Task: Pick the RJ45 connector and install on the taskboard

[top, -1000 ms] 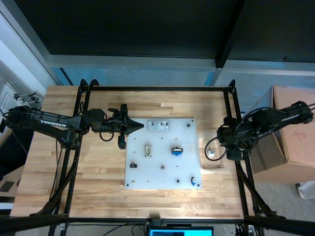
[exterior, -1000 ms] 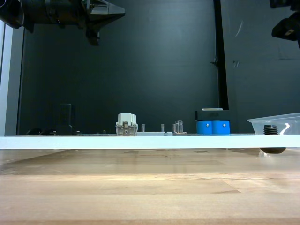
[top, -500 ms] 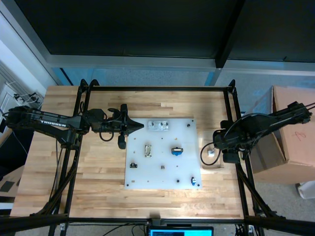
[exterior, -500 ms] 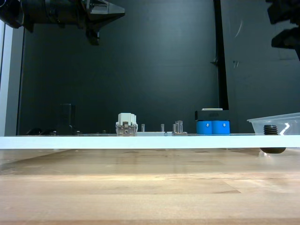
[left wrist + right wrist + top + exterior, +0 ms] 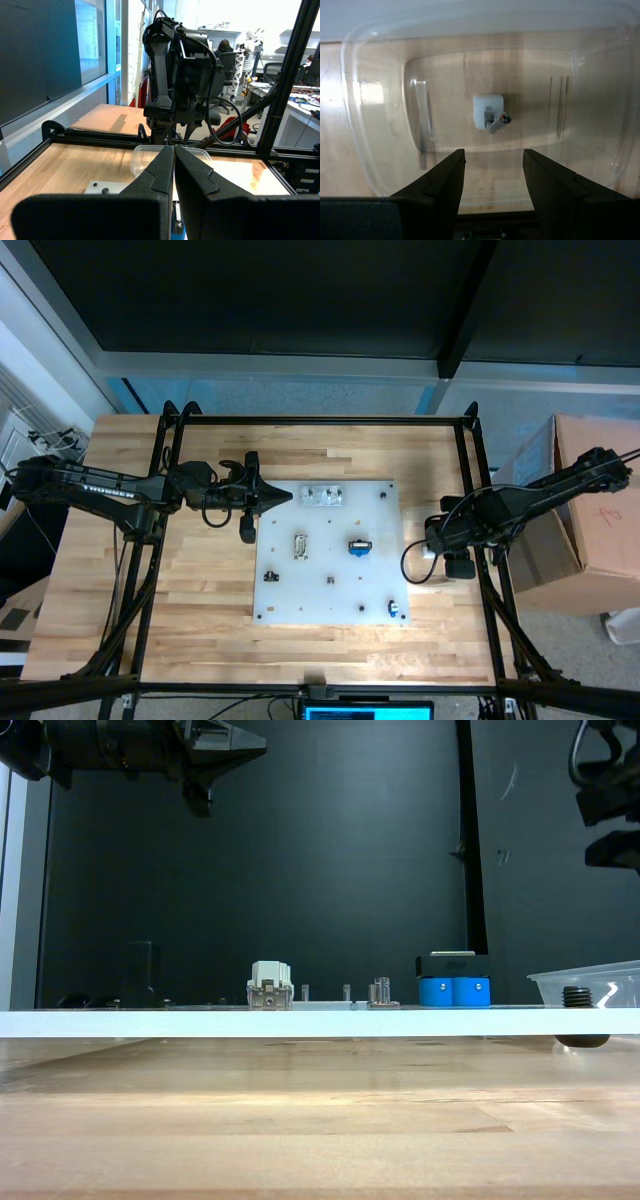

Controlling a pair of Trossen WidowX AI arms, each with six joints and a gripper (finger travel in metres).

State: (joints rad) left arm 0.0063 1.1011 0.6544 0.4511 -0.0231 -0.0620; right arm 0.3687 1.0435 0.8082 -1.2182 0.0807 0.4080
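Along the near edge of the worktop [image 5: 200, 640] we see only wood, and just beyond it the white taskboard [image 5: 300, 590] lies flat at the middle. At the board's five o'clock corner sits a small blue part [image 5: 395, 611]. Further in stand a blue block [image 5: 359, 547] near the centre and a pale socket [image 5: 300, 545] at nine o'clock from it, well apart.

At three o'clock from the taskboard, just beside its edge, a clear tray [image 5: 375, 100] rests on the wood. The RJ45 connector [image 5: 489, 112] lies free on the tray's floor, a pale block with a short cable stub, clear of any seat on the board. Above it the right gripper [image 5: 493, 160] hangs pointing down into the tray, its fingers [image 5: 447, 175] spread wide and released, touching neither connector nor tray.

Further back, at ten o'clock from the board's centre, the left gripper [image 5: 280, 496] is held high over the board's far-left corner, pointing toward three o'clock, its fingers [image 5: 155, 175] clenched together on nothing. A metal fitting [image 5: 323, 497] sits at the board's far edge, near twelve o'clock. Off the worktop's right side we see a cardboard box [image 5: 590, 510].
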